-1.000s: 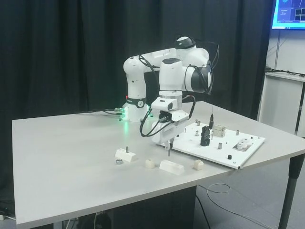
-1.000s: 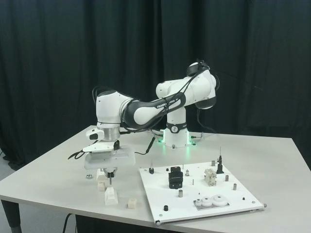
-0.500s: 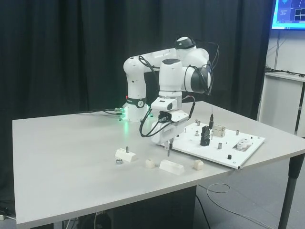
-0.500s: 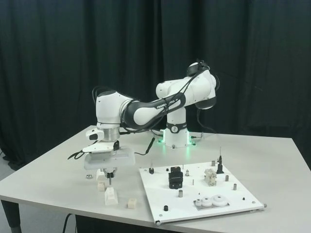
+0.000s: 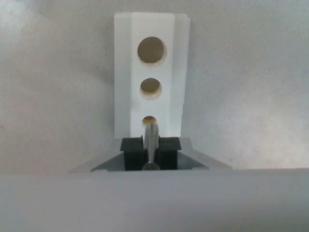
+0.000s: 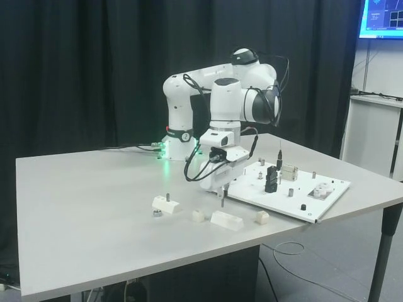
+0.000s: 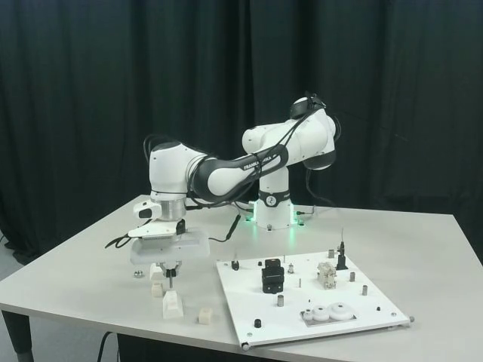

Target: Insert round peg 2.

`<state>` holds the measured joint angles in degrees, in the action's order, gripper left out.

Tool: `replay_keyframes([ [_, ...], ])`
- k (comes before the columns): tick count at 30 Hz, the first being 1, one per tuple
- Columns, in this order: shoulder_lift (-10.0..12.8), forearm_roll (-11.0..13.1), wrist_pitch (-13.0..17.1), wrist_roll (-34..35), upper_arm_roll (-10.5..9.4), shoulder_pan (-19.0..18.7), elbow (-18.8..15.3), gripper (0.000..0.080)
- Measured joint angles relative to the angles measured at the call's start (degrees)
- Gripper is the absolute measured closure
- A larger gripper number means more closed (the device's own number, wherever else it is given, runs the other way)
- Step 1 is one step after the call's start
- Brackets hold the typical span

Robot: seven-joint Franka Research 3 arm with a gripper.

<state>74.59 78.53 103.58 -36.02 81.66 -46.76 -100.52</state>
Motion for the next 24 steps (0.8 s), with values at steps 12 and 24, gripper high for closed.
replay_keyframes([
  [12, 0.0, 0.0, 0.5, 0.0, -0.28, 0.0, 0.0, 0.0741],
  [24, -0.2, 0.0, -2.2, 0.0, 0.52, -1.3, -1.0, 0.0741],
])
